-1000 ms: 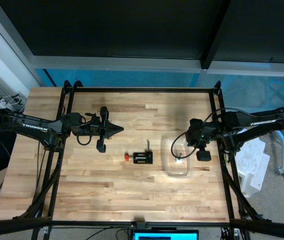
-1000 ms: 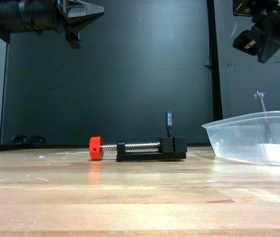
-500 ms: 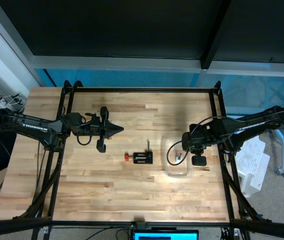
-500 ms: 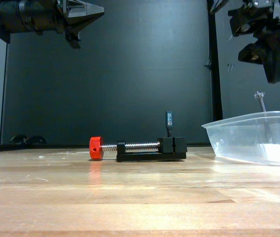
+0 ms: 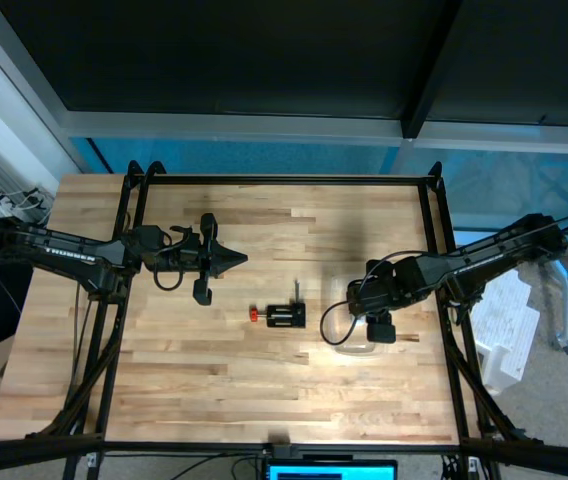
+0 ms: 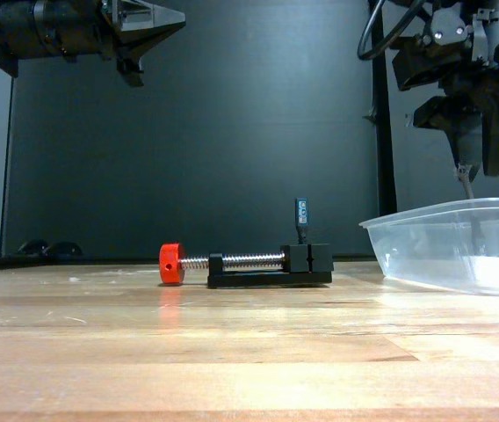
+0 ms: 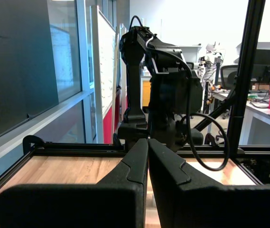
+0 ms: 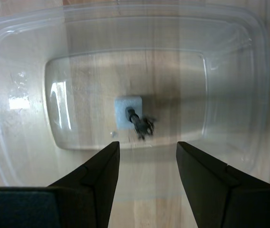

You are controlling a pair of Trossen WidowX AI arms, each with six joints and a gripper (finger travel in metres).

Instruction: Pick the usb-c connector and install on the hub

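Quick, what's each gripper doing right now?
Left gripper: shut, empty, raised over the table's left side.
Right gripper: open, above the clear tub; usb-c connector free inside.

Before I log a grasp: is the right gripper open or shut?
Open: the right gripper has fingers apart above the tub, connector free inside. The left gripper, shut, hangs over the table's left side.
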